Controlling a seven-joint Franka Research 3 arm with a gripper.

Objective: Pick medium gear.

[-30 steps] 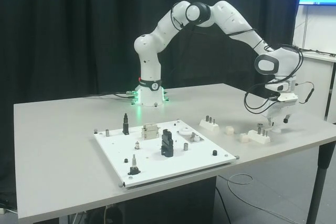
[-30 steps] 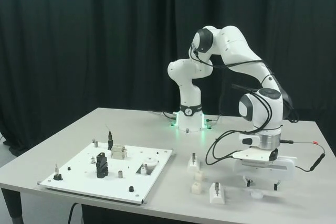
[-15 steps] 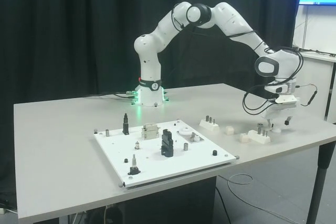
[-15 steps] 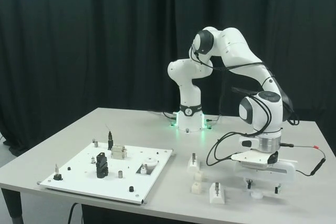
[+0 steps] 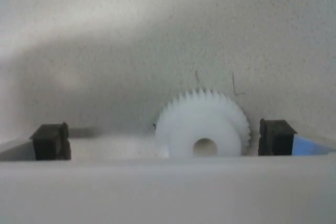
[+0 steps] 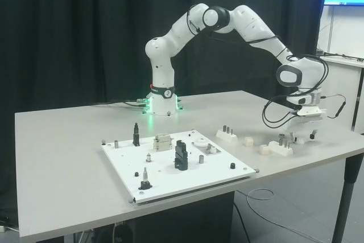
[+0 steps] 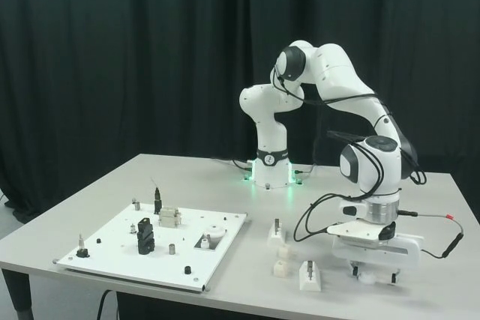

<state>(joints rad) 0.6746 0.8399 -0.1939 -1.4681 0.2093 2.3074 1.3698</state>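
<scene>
The medium gear (image 5: 203, 127) is a white toothed wheel with a centre hole, lying flat on the grey table. In the wrist view it lies between my two black finger pads (image 5: 51, 141), much closer to one pad than to the other. My gripper (image 5: 164, 140) is open and touches nothing. In the second room view the gripper (image 7: 373, 271) hangs low over the table near its front right edge, with the gear (image 7: 367, 278) showing as a white sliver beneath it. In the first room view the gripper (image 6: 303, 135) hides the gear.
A white holder with grey pegs (image 6: 281, 147) stands just beside the gripper, with two small white blocks (image 6: 264, 149) and a second peg holder (image 6: 228, 135) further in. The white assembly board (image 6: 170, 166) with several parts lies mid-table. The table's front edge (image 7: 390, 309) is close.
The gripper has come down towards the table around the gear, staying open. The gear has not moved.
</scene>
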